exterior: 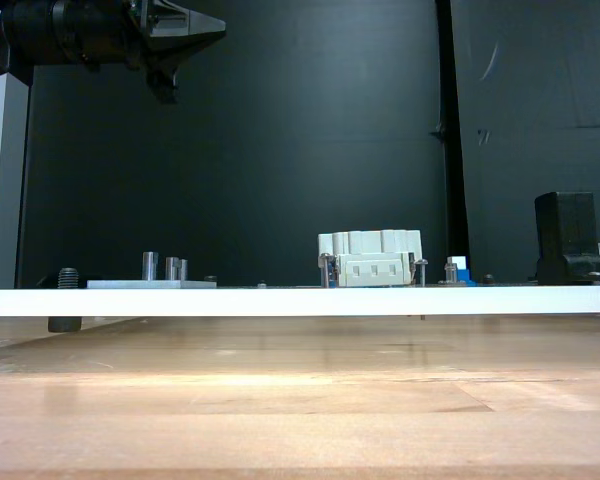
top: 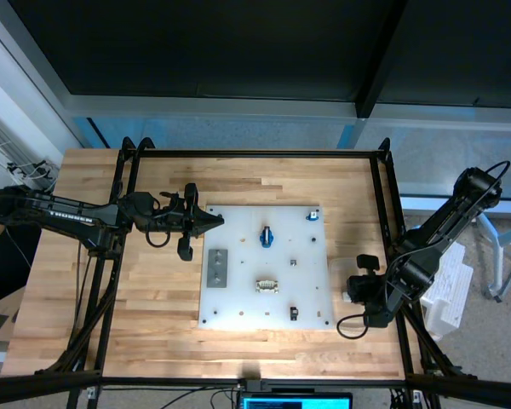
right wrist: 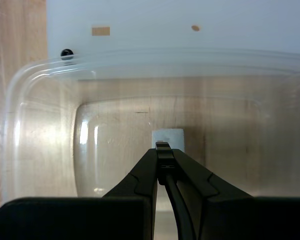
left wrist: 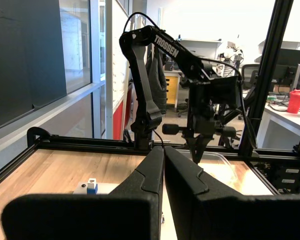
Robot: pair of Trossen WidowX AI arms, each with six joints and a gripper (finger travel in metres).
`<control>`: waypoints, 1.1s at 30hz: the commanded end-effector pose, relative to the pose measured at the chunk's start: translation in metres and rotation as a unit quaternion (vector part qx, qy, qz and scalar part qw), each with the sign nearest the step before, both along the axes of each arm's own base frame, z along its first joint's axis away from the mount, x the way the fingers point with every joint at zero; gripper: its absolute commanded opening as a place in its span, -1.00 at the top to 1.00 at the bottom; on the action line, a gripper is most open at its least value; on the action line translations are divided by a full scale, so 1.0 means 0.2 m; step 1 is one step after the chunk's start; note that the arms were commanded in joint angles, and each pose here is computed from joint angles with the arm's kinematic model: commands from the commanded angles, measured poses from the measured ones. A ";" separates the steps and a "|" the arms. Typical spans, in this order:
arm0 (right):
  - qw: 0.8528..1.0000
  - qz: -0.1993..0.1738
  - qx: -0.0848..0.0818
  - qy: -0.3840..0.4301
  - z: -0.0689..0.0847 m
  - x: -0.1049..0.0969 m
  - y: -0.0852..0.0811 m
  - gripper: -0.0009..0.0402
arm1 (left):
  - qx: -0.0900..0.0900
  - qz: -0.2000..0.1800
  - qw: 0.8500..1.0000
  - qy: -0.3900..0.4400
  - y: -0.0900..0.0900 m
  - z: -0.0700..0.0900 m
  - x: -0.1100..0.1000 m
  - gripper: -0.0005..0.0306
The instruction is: Pick the USB connector and install on taskboard
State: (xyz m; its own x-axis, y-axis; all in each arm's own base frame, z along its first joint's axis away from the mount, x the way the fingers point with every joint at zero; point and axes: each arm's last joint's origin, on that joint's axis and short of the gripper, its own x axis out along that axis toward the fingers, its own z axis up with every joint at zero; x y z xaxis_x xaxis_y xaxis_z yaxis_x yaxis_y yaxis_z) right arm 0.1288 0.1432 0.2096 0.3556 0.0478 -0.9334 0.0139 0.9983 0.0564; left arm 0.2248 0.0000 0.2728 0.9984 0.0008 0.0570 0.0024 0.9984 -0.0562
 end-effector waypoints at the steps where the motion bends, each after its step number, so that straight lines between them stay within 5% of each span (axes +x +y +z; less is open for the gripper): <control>1: 1.000 0.005 -0.005 0.003 0.06 0.01 0.01 0.96 | 0.000 0.000 1.000 0.000 0.00 0.00 0.00 0.97; 14: 1.000 0.015 -0.013 0.001 0.22 0.16 0.13 0.96 | 0.000 0.000 1.000 0.000 0.00 0.00 0.00 0.97; 33: 0.999 -0.010 -0.027 0.024 0.23 0.55 0.22 0.96 | 0.000 0.000 1.000 0.000 0.00 0.00 0.00 0.96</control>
State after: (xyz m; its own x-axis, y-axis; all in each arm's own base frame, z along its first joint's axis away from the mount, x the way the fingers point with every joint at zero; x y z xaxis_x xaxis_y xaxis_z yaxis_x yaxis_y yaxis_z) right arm 0.2353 0.1871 0.2554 0.3140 -0.0059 -0.9494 0.0332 0.9994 0.0048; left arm 0.2248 0.0000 0.2728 0.9984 0.0008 0.0570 0.0025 0.9984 -0.0566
